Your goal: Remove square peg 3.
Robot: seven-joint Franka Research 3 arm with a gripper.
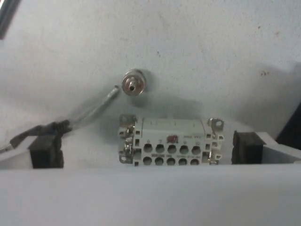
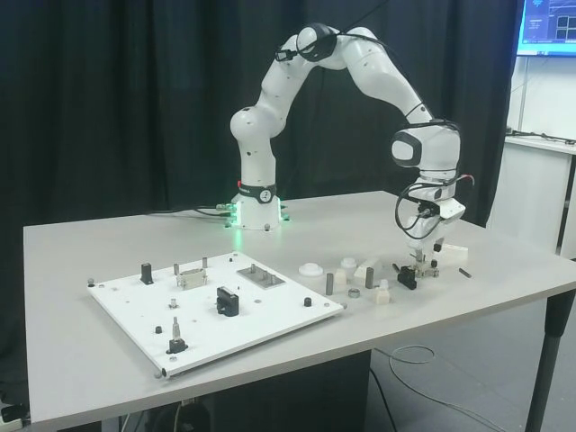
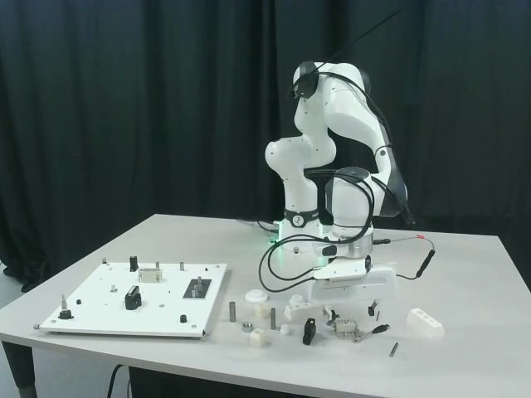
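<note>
The white board [image 2: 270, 317] lies on the left part of the table with several small pegs and fixtures on it, among them a black upright peg [image 2: 146, 272] and a black block [image 2: 227, 301]; I cannot tell which one is square peg 3. My gripper [image 2: 423, 259] hangs far from the board, low over loose parts on the right side of the table. In the wrist view the gripper [image 1: 146, 149] is open, its black pads [image 1: 247, 147] wide apart on either side of a white multi-pin connector [image 1: 171, 141] without touching it.
A short metal cylinder [image 1: 133, 82] and a thin cable [image 1: 89, 115] lie by the connector. Loose white parts [image 2: 364, 268], a white disc [image 2: 310, 268], a grey pin [image 2: 330, 282] and a white block [image 3: 424, 322] are scattered between board and gripper. The arm's base [image 2: 256, 211] glows green.
</note>
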